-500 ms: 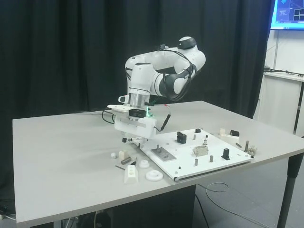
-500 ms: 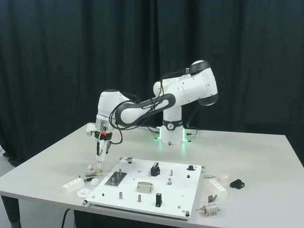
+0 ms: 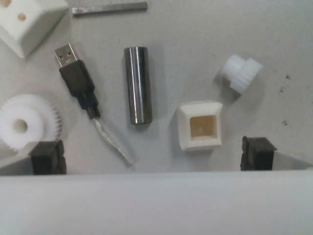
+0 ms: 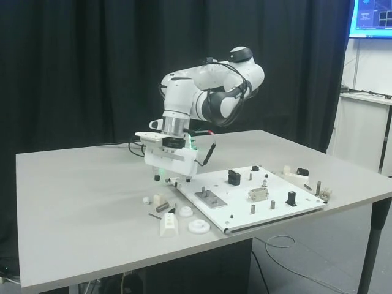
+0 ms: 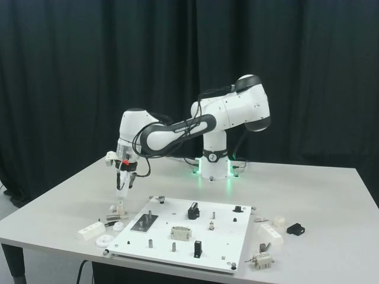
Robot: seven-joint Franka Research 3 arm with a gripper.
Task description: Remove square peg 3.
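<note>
Empty, wide-open gripper [image 3: 150,155] hangs above the loose parts on the table [image 4: 79,184].

Below and between its fingertips [image 3: 48,156] lies the white hollow square peg [image 3: 200,126], beside a steel cylinder [image 3: 137,84], USB plug [image 3: 76,76] and white gear [image 3: 22,122].

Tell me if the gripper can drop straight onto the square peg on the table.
Probably yes. The gripper hangs open above the square peg, which lies alone on the table. The metal cylinder and small gear lie apart from it, so nothing blocks a straight descent.
</note>
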